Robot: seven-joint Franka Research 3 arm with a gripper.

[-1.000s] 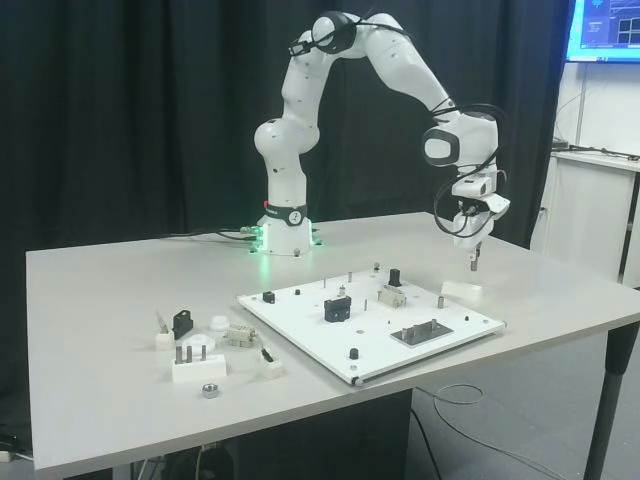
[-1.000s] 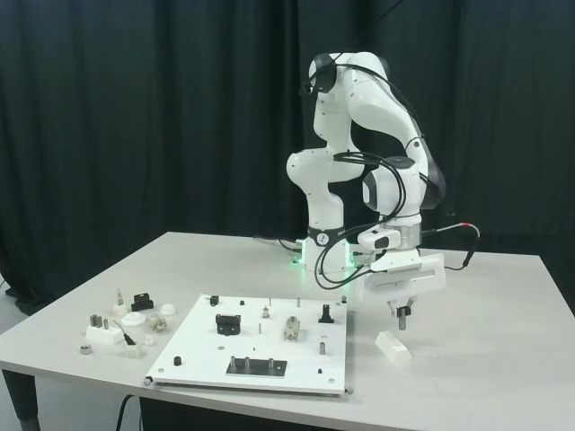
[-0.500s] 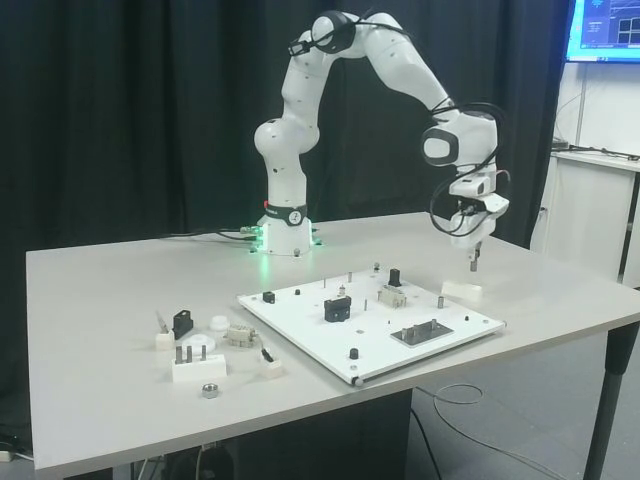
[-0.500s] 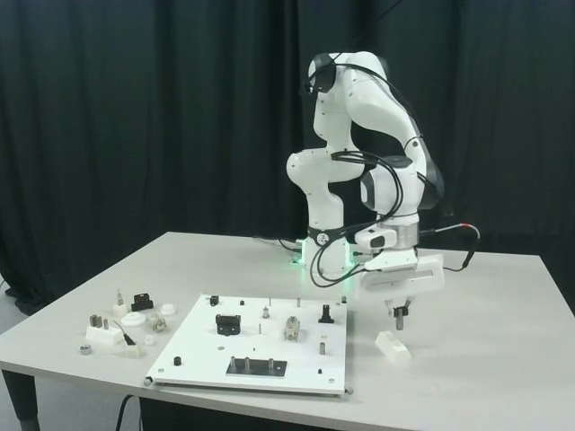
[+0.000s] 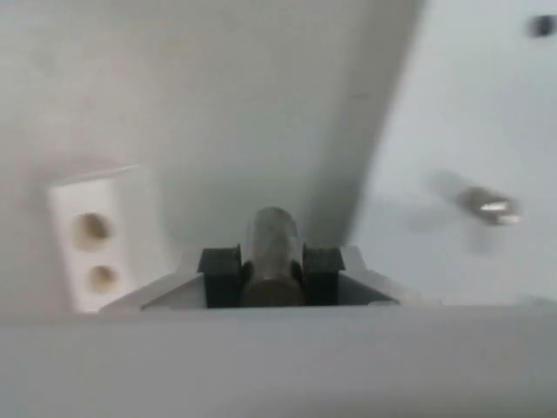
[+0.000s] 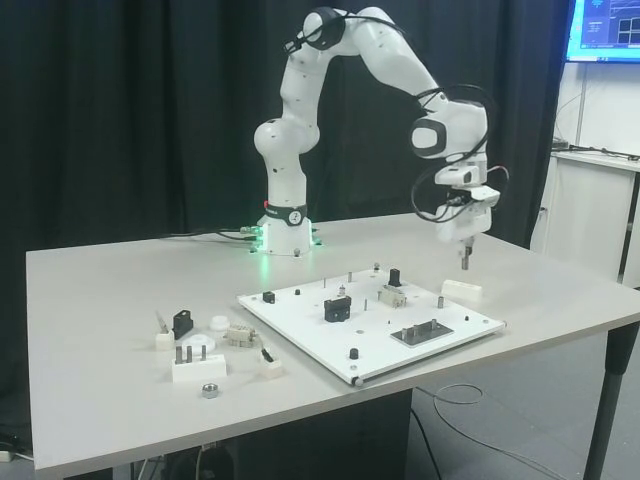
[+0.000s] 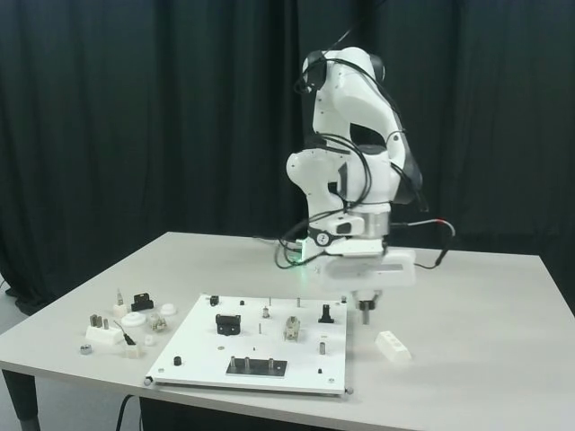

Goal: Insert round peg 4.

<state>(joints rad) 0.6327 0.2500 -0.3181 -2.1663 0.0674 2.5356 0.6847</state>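
My gripper (image 6: 465,256) hangs in the air, shut on a grey round peg (image 5: 271,252) that points down between its black pads. In the second room view the gripper (image 7: 365,311) hovers between the white board (image 7: 198,364) and a small white holder block (image 7: 393,346). That holder block (image 5: 94,244) shows two round holes in the wrist view, with the board's edge (image 5: 418,174) on the other side. In the first room view the holder block (image 6: 461,290) lies on the table below and slightly right of the peg.
The white board (image 6: 300,325) carries black fixtures, upright pins and a grey plate (image 6: 418,332). Loose parts lie on the table's left side: a white block with pegs (image 6: 197,366), a nut (image 6: 210,390), a black clip (image 6: 183,322). The arm's base (image 6: 283,230) stands behind.
The arm has lifted and swung the gripper with the peg away from above the holder block, toward the board's edge.
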